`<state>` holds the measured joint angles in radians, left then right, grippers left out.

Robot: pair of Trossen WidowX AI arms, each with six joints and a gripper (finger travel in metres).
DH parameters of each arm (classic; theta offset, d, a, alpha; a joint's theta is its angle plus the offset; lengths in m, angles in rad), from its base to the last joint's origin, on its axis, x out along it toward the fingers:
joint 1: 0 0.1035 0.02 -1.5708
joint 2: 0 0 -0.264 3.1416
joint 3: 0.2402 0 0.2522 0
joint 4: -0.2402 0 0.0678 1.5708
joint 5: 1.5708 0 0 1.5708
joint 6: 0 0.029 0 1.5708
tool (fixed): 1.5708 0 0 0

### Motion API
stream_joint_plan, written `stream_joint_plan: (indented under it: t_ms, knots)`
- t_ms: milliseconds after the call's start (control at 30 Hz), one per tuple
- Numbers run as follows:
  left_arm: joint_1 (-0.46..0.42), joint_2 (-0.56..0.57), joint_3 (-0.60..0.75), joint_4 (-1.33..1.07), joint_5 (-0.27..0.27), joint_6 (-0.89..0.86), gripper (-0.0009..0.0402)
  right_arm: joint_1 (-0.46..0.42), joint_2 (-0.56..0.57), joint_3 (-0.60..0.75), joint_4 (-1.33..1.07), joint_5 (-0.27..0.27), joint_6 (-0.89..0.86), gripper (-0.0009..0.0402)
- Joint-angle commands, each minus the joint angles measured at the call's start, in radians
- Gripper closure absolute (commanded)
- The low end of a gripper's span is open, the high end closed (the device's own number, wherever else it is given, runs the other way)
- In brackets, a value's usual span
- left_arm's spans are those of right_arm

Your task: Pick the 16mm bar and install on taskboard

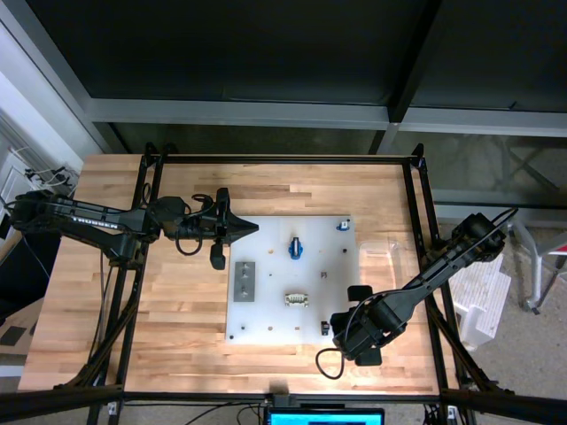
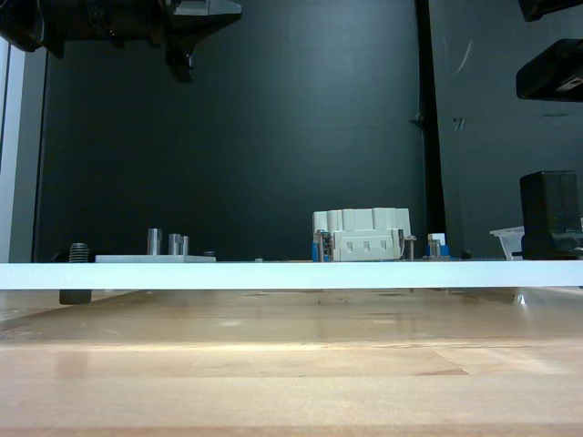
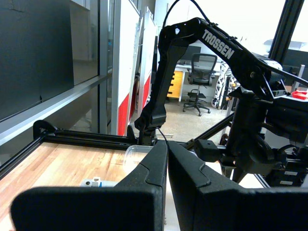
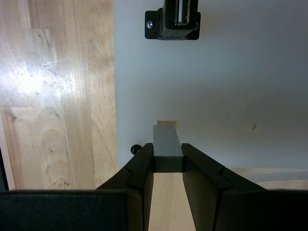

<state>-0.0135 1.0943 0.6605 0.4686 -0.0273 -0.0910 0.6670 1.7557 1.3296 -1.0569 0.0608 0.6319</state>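
High view, left gripper (image 1: 251, 228): above the far-left edge of the white rectangular task board (image 1: 275, 270), pointing across it.
High view, right gripper (image 1: 341, 329): over the board's near-right corner, pointing down at it.
Low view, left gripper (image 2: 232, 9): well above the board (image 2: 273, 275), over its left end.
Left wrist view, left gripper (image 3: 167, 161): fingers (image 3: 149, 168) pressed together with nothing between them.
Right wrist view, right gripper (image 4: 168, 155): clamped narrowly on the grey square-ended metal bar (image 4: 167, 144).
Right wrist view, bar: held over the board (image 4: 216, 96) near its edge, its end just beside a small rectangular slot (image 4: 166, 123); whether it touches the board cannot be told.
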Motion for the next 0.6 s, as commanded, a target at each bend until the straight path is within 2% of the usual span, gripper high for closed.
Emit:
stream_joint_plan:
  t_ms: [33, 600]
  knots:
    - [0.000, 0.000, 0.000, 0.000, 0.000, 0.000, 0.0393, 0.000, 0.003, 0.000, 0.002, 0.001, 0.008, 0.0393]
    - [0.000, 0.000, 0.000, 0.000, 0.000, 0.000, 0.0393, 0.000, 0.003, -0.026, 0.026, 0.004, 0.026, 0.0393]
